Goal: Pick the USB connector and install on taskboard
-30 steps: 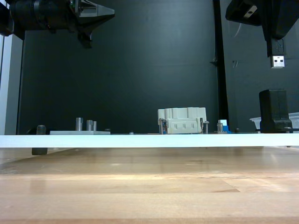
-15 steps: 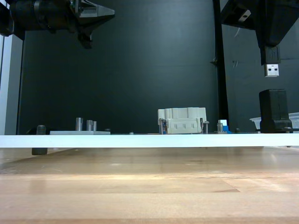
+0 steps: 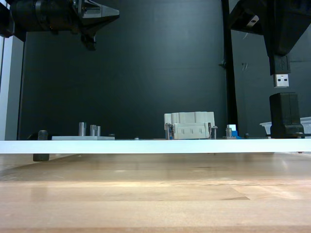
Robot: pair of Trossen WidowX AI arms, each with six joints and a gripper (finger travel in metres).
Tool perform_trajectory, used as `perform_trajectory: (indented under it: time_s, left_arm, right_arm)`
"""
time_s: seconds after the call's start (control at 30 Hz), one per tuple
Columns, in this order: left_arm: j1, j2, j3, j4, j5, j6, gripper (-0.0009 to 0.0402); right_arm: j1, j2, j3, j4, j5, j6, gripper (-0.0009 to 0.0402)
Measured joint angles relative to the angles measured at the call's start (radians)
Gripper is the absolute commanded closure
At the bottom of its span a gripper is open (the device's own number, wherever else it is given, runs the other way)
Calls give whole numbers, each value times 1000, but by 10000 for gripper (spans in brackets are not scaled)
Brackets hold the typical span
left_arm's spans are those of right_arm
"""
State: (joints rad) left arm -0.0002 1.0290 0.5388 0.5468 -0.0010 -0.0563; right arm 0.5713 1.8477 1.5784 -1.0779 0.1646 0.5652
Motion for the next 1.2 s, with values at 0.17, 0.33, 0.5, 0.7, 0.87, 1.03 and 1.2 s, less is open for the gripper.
perform_trajectory:
  time_s: [0.17, 0.33, 0.5, 0.7, 0.87, 1.03, 1.2]
  left_arm:
    - [0, 0, 0, 0, 0, 0, 393]
    - [0, 0, 0, 0, 0, 0, 393]
    - [0, 0, 0, 0, 0, 0, 393]
    - [0, 0, 0, 0, 0, 0, 393]
    - [0, 0, 0, 0, 0, 0, 393]
    - [0, 0, 0, 0, 0, 0, 393]
    - [0, 0, 0, 0, 0, 0, 393]
  right_arm:
    - [0, 0, -9, 3, 0, 3, 393]
    - [0, 0, -15, 16, 0, 6, 393]
    - [0, 0, -16, 18, -2, 12, 393]
    - [0, 0, -19, 20, -3, 15, 393]
    - [-1, 0, -27, 28, -4, 15, 393]
    - [0, 0, -32, 39, -4, 15, 393]
    - [-1, 0, -33, 40, -8, 15, 393]
